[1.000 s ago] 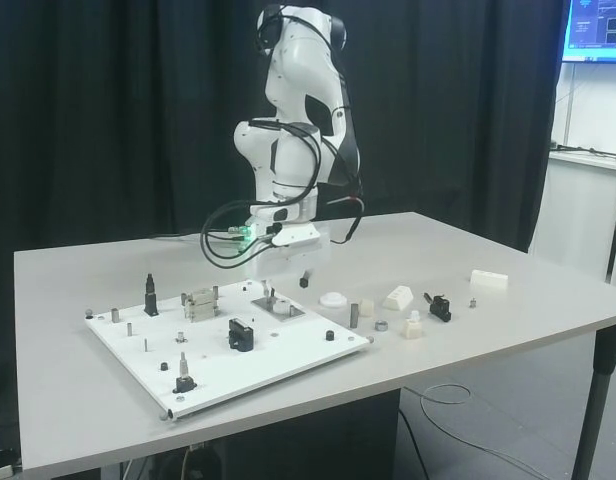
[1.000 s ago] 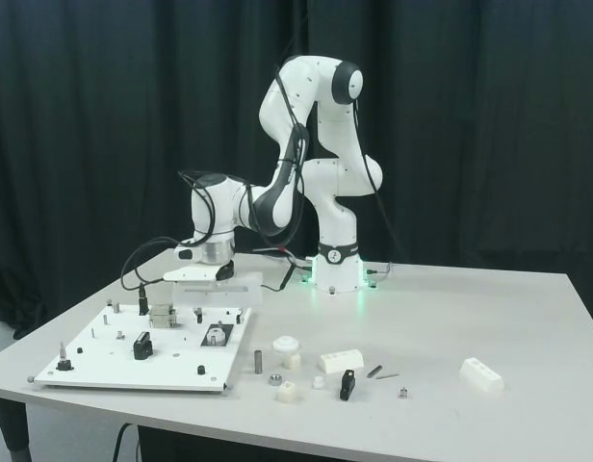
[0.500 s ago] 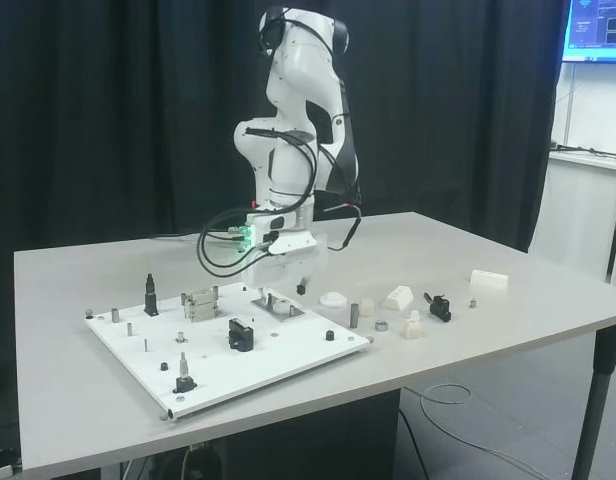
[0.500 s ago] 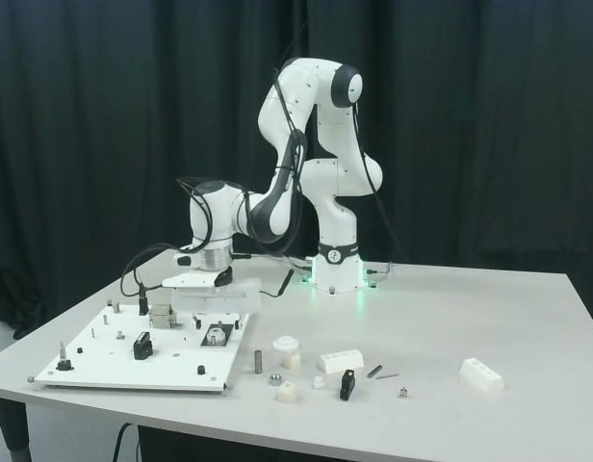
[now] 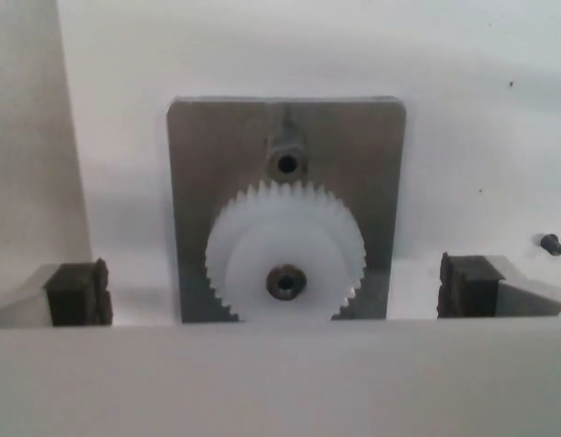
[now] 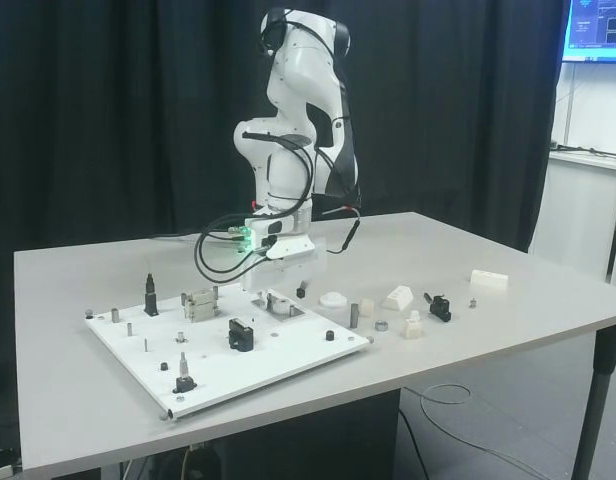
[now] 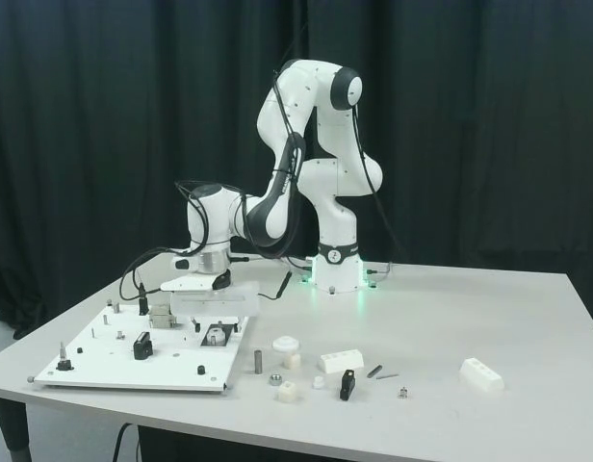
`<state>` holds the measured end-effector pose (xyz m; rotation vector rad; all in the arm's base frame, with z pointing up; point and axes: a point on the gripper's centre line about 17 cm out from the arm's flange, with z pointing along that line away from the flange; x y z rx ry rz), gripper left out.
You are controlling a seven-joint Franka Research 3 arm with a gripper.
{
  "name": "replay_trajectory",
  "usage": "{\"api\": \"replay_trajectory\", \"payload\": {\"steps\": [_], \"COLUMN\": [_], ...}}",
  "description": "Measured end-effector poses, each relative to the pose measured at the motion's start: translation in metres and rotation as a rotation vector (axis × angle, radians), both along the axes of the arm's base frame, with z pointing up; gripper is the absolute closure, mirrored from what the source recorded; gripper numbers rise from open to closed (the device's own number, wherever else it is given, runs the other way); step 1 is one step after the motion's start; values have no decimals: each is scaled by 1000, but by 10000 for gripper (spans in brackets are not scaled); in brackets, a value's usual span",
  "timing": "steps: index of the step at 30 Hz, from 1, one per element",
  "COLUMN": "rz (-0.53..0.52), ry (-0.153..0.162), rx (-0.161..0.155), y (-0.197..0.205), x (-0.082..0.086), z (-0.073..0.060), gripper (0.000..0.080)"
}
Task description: Remove medium gear.
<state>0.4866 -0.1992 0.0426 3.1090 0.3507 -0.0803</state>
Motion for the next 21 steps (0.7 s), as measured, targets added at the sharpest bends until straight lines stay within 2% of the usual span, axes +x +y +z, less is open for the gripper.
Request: {"api": "replay_trajectory", "payload": {"steps": [21], "rz": [20], "ry": [-3], "rx": [4], "y": [-4], "x": [7], "z": [-9], "gripper": [3]}}
